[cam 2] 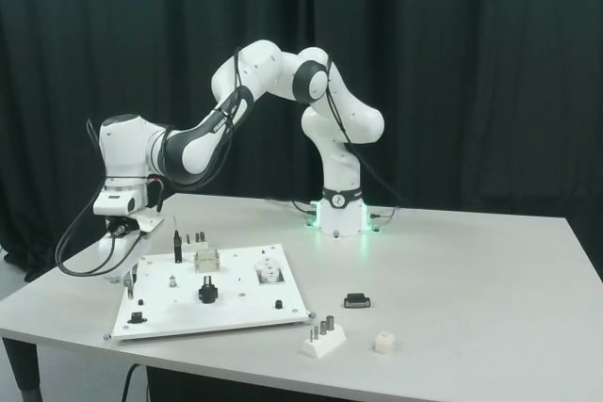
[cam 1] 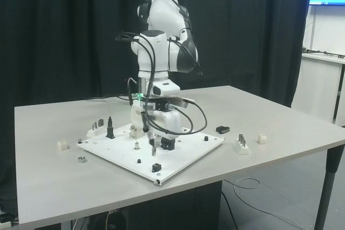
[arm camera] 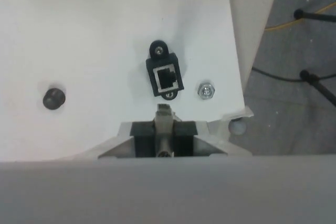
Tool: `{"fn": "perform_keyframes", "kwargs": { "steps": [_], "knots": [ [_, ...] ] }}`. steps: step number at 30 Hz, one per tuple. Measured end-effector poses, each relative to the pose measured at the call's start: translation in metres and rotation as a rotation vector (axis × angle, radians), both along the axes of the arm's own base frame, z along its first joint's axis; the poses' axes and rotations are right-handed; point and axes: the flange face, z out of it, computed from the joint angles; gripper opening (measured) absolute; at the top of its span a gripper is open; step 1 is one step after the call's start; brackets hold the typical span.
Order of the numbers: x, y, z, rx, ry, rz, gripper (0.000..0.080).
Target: Insert Ethernet.
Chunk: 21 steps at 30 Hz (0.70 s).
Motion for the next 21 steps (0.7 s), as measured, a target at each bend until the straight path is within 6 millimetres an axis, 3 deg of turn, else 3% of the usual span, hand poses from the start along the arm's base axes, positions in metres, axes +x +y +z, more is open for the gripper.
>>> {"fn": "perform_keyframes", "kwargs": {
  "steps": [21],
  "knots": [
    [0.008,-0.006,-0.014,0.036,0.018,0.017,0.0066]
  ]
}}
